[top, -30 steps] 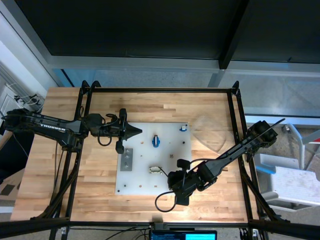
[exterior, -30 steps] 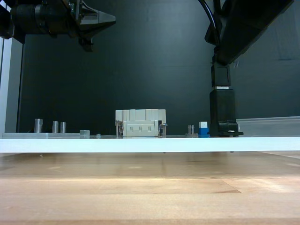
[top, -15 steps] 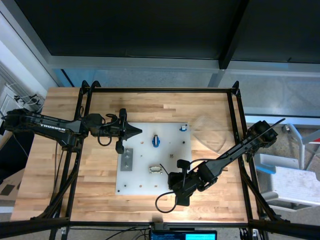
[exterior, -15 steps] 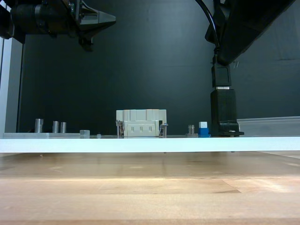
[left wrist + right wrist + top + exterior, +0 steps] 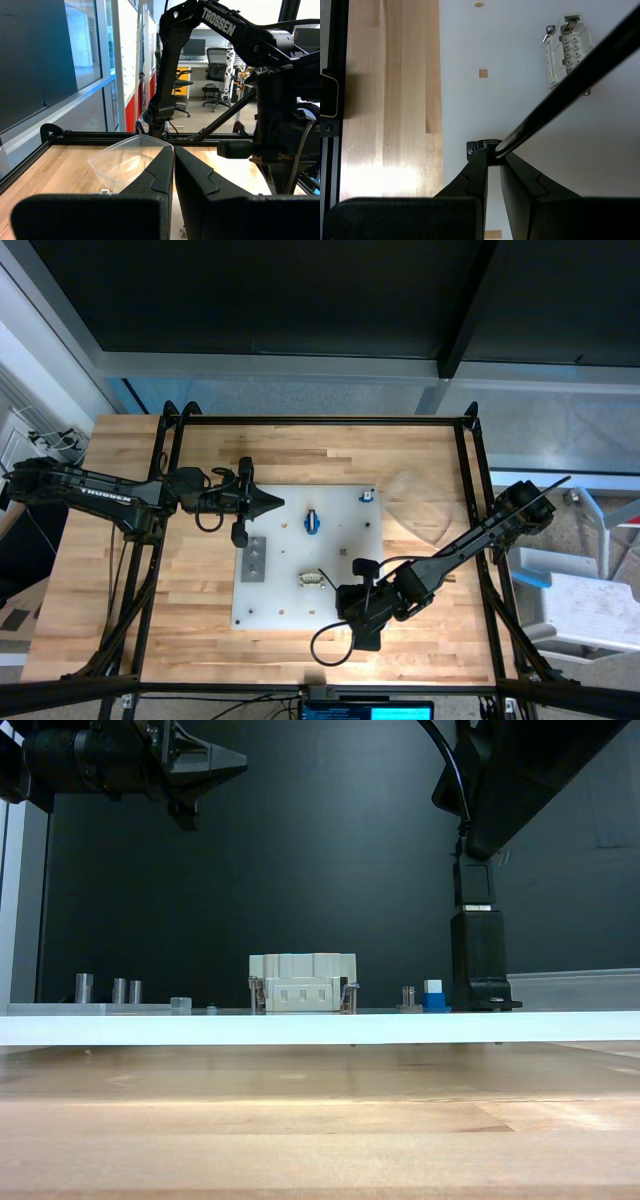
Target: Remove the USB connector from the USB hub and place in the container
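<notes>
Both arms are showing matt black all over, with slim straight links and thick rounded joints. The left arm (image 5: 100, 495) is carrying the white capital word TROSSEN along its link, and the right arm (image 5: 218, 20) is bearing the same word. A black cable is looping out beside each wrist. The left hand (image 5: 276, 503), toward 9 o'clock of the worktop (image 5: 200, 620), is ending in two black wedge fingers (image 5: 155, 175) tapering to a point. The right hand (image 5: 492, 152), toward 5 o'clock, is having the same tapering fingers.

Bright, sharp, glare on table (image 5: 400, 655)
</notes>
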Controlling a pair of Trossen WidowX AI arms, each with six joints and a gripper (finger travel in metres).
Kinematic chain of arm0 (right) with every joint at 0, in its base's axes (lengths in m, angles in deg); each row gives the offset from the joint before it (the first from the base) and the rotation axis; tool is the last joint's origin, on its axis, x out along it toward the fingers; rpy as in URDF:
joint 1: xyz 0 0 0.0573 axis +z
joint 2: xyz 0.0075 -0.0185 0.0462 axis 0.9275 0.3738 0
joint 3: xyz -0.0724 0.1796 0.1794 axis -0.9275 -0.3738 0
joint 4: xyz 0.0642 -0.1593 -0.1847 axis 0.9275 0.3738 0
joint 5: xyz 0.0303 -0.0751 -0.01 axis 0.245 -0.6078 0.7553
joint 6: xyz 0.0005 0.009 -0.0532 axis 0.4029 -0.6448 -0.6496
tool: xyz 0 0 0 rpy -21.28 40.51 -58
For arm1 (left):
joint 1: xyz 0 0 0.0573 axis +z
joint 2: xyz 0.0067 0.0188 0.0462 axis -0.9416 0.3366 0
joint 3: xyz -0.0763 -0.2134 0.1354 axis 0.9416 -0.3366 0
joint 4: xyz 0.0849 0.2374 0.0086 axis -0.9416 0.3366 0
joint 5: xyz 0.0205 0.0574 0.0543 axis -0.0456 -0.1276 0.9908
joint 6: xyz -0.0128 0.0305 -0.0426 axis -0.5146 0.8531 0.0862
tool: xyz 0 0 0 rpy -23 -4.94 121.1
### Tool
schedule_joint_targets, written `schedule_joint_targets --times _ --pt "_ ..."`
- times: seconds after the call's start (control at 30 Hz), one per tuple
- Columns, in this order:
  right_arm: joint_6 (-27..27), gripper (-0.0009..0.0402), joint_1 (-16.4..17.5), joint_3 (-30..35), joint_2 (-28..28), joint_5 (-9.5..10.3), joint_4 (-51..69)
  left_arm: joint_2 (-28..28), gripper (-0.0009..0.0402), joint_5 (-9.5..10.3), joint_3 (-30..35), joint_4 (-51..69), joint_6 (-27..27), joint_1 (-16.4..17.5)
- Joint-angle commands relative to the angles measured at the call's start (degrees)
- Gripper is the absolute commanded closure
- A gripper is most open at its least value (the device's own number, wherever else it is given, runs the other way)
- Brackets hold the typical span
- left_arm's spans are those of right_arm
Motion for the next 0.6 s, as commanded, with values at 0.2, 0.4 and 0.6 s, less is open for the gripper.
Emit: schedule_joint_targets --times 0.2,0.4,0.6 --pt "-3.1 0.0393 -1.25 6.62 3.37 0.07 7.13 0.0 0.0392 0.0 0.0 0.0 0.0 0.0" --pt "-3.76 0.0393 -1.53 7.76 4.48 0.55 7.1 0.02 0.0392 -0.02 0.0 0.0 0.0 0.0" --pt "-2.47 0.0393 -1.16 7.48 4.46 1.14 7.06 0.02 0.0392 0.0 0.0 0.0 0.0 0.0"
